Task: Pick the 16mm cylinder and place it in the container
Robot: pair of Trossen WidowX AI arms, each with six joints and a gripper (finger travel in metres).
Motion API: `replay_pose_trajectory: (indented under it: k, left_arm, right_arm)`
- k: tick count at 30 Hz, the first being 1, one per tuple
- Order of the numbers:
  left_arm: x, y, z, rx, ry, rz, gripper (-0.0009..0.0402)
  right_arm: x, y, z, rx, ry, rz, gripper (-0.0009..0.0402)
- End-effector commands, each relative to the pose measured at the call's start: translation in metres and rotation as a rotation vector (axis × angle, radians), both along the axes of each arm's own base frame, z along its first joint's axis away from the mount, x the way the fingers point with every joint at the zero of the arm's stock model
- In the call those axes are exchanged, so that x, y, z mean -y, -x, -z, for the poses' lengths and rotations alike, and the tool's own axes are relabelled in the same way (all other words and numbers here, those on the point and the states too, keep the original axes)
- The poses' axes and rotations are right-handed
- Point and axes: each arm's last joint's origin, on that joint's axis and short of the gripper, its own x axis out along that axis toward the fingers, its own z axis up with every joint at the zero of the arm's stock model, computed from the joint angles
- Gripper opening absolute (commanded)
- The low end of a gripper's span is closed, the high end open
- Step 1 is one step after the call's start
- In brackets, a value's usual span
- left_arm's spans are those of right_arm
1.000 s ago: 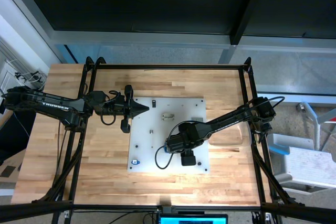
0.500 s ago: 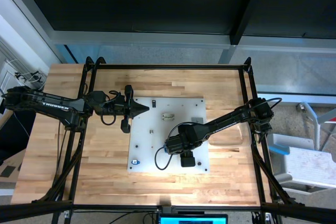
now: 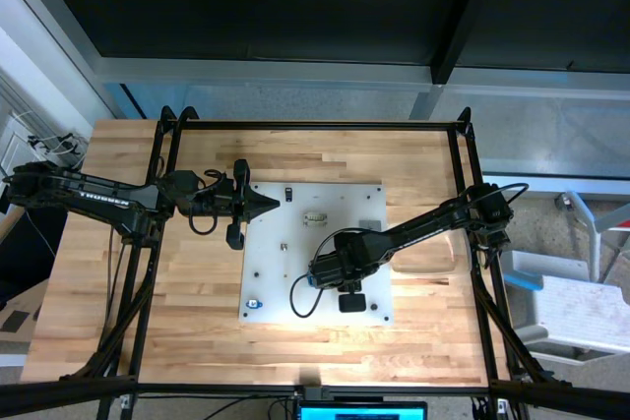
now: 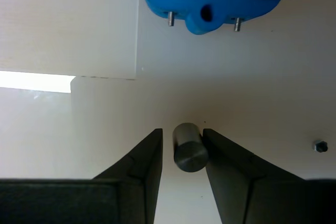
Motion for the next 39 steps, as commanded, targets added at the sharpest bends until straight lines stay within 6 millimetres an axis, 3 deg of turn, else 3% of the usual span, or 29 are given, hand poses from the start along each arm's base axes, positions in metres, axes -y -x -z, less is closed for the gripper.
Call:
replay_pose_trajectory:
  k: [1,16,26,39]
  left_arm:
    - [0.000,0.000,0.000,0.000,0.000,0.000,0.0000]
    - [0.000,0.000,0.000,0.000,0.000,0.000,0.0000]
    - [0.000,0.000,0.000,0.000,0.000,0.000,0.0000]
    - [0.000,0.000,0.000,0.000,0.000,0.000,0.0000]
  right_arm:
    - [0.000,0.000,-0.001,0.002,-0.002,-0.001,0.0076]
    - [0.000,0.002,-0.005,0.004,-0.002,-0.004,0.0005]
    - [0.002,0.006,-0.014,0.013,-0.004,-0.007,0.0000]
    - [0.007,0.022,-0.046,0.042,-0.013,-0.004,0.0000]
